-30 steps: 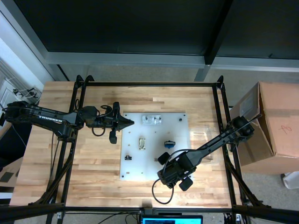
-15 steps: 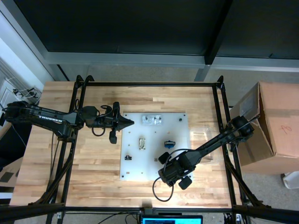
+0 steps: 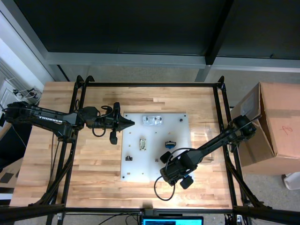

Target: Pick the M12 nut and place it on its threads and fasten

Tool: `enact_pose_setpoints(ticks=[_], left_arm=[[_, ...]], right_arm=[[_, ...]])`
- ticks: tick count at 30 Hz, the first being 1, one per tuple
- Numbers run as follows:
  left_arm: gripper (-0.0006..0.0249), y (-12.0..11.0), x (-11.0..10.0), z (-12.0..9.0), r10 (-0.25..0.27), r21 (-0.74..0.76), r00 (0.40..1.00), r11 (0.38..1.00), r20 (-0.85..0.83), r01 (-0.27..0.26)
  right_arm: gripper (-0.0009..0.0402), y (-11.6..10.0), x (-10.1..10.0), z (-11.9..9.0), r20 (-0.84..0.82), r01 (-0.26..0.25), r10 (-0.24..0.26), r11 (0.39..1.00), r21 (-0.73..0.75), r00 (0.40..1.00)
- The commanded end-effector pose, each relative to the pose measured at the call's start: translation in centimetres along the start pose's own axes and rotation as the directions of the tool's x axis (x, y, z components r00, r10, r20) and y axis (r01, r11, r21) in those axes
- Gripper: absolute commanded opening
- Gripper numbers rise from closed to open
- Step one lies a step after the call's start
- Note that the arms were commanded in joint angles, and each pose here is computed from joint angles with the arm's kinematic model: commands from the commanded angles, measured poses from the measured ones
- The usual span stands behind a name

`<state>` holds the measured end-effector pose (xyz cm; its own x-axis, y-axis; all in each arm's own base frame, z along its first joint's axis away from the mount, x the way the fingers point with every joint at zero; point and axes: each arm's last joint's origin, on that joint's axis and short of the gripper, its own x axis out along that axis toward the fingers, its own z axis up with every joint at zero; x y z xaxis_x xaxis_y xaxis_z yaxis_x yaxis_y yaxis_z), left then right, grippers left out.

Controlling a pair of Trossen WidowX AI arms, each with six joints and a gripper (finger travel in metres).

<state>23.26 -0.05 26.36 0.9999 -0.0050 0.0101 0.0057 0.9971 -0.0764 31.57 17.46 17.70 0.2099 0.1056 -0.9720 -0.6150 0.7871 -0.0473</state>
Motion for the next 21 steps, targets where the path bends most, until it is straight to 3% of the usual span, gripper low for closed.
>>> enact_pose_setpoints(ticks=[1,21], left_arm=[[0.0,0.01,0.0,0.01,0.0,0.0,1.0,1.0,0.0,0.0],[0.0,0.01,0.0,0.0,0.0,0.0,1.0,1.0,0.0,0.0]], right_arm=[[0.0023,0.07,0.18,-0.33,-0.004,-0.001,0.001,1.0,0.001,1.0],[0.0023,-0.04,0.02,0.23,-0.048,-0.006,0.008,0.999,0.054,0.999]])
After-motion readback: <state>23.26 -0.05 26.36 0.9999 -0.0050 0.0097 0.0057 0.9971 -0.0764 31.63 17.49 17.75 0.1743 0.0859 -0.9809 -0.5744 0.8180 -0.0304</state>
